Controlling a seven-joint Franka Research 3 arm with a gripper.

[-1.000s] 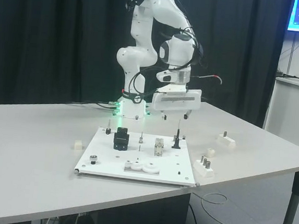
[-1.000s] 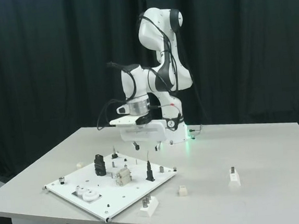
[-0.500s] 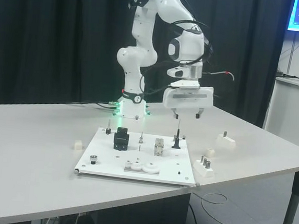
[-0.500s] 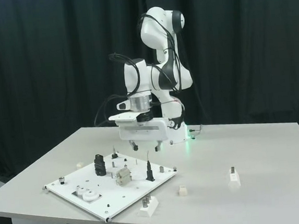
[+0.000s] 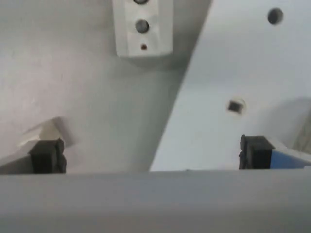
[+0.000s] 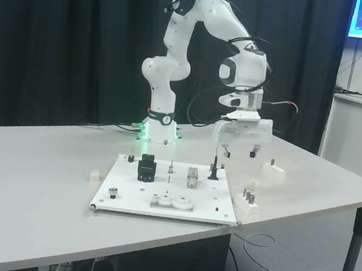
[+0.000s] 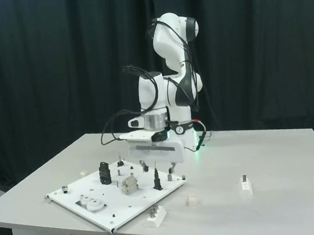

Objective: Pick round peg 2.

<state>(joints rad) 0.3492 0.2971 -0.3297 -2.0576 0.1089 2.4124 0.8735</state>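
The white robot arm (image 6: 197, 23) hovers its pincer (image 6: 240, 152) over the side edge of the white assembly board (image 6: 131, 198), clear of the grey counter (image 6: 37, 180). The black fingertips (image 5: 46, 156) stand wide apart, with nothing between them. Round peg 2, I reckon, is one of the short grey round pegs (image 6: 247, 194) standing upright in the small white peg holder (image 6: 247, 207), on the counter just off the board's corner, toward the counter's front edge. From the wrist, that holder (image 5: 143, 26) lies ahead of the fingertips, not between them. So this is the approach, no grasp yet. Next it needs centring over the right peg, then a straight descent and closing.
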